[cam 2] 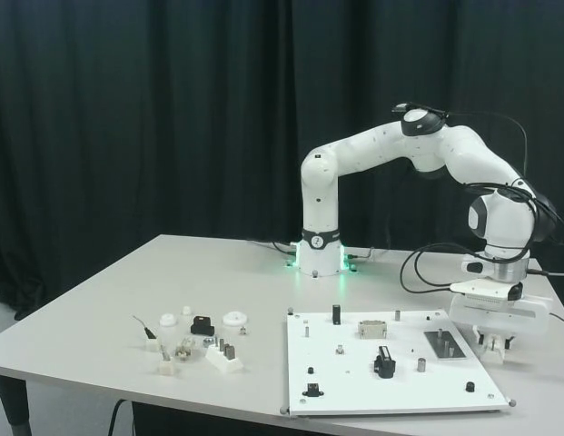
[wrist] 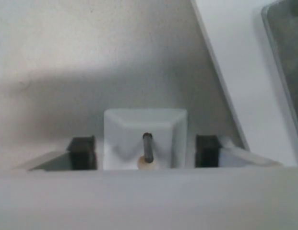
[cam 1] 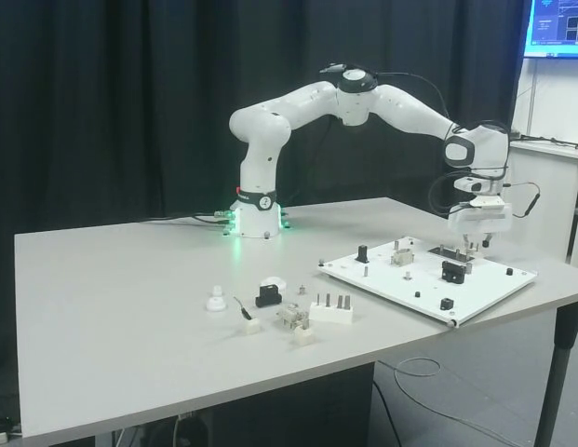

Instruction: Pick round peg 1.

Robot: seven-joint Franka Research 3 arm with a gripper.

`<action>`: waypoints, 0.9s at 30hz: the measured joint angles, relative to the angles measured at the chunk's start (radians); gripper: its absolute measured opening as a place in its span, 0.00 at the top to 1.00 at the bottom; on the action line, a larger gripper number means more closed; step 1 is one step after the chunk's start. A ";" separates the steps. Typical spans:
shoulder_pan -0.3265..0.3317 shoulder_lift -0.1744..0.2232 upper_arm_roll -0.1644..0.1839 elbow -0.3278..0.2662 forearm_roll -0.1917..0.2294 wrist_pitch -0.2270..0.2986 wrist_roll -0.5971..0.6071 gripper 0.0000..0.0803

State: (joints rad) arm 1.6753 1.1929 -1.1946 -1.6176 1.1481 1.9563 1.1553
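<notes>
Taking the white board (cam 2: 354,381) as the landmark and working across the second room view: well off its left edge lies a scatter of small loose parts, among them a white block (cam 2: 224,356) with short dark pegs standing in it; which of these is round peg 1 cannot be told from either room view. On the board itself stand a few small black fixtures (cam 2: 383,361) and short posts. At the board's far right edge hangs the gripper (cam 2: 496,343), low over a small white holder (wrist: 145,138). The wrist view shows a thin dark round peg (wrist: 147,146) upright in that holder, with the two black fingertips (wrist: 82,152) set apart on either side, not touching it. That peg looks like the target. The risk from here: the peg is slender and the fingers wide, so an off-centre closing could tilt it or push it against the holder wall, and a shallow descent could pinch only its tip and let it slip.
</notes>
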 joint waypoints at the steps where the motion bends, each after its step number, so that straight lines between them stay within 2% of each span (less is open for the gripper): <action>1: 0.000 0.001 0.000 0.000 -0.001 0.001 0.000 0.39; 5: -0.001 0.003 0.000 0.000 -0.003 0.004 0.001 0.39; 6: -0.001 0.003 0.000 0.000 -0.003 0.004 0.001 0.59; 10: -0.003 0.004 0.000 0.000 -0.005 0.005 0.001 0.59; 11: -0.004 0.005 0.000 0.000 -0.005 0.005 0.001 0.83; 18: -0.006 0.005 -0.001 0.000 -0.012 0.006 0.001 0.83; 19: -0.006 0.005 -0.001 0.000 -0.013 0.006 0.001 0.96; 27: -0.006 0.002 -0.012 0.000 -0.020 0.005 0.005 0.98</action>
State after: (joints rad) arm 1.6690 1.1947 -1.2069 -1.6178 1.1277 1.9611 1.1605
